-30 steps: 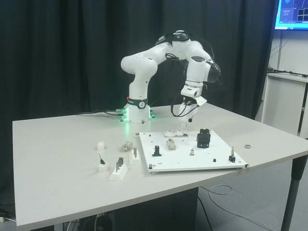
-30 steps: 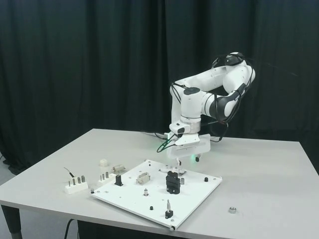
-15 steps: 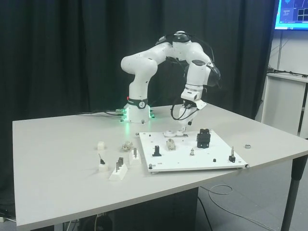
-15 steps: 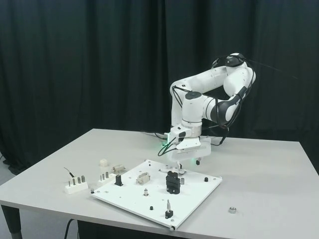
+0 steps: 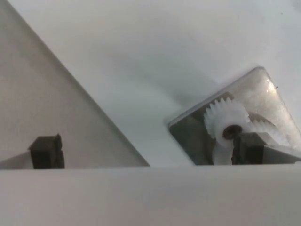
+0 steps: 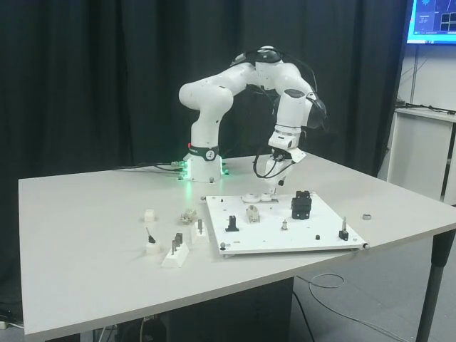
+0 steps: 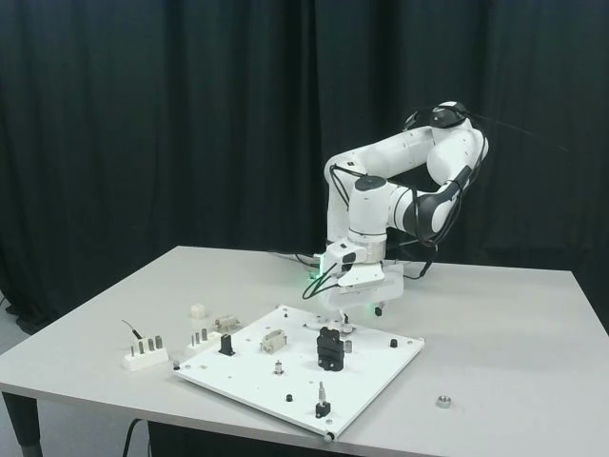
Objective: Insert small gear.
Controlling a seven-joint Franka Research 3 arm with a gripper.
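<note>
Settling: arm dropped from a higher, tilted pose a second ago; barely any change over the last half second, so the descent looks finished.
Hand (image 5: 148, 150): wide open, holding nothing; one black fingertip (image 5: 46, 151) sits far from the other, which is right against the gear plate.
Hand position: low over the far edge of the white board (image 6: 313, 228), above the gear station (image 6: 258, 197); same spot in the second room view (image 7: 350, 319).
Small gear (image 5: 225, 117): white, toothed, lying flat on the grey metal plate (image 5: 188, 136) with a dark centre showing; not in the hand.
Second gear (image 5: 272, 131): white, partly hidden, just beside the small gear, teeth apparently meeting.
Seating: cannot tell whether the small gear is fully down on its peg or only resting on top.
Meaning for task: judged as end of insertion or just after release, since the gear is on the plate and the fingers are spread.
Next move needs: a straight lift clear, without the near fingertip catching the gear teeth.
Risk: that fingertip is touching or almost touching the gear; a sideways pull could tip it off.
Bench (image 6: 85, 214): grey, carries the board plus small loose fixtures well apart from the hand.
Black block (image 6: 301, 205): upright on the board, near the hand but not touched.
</note>
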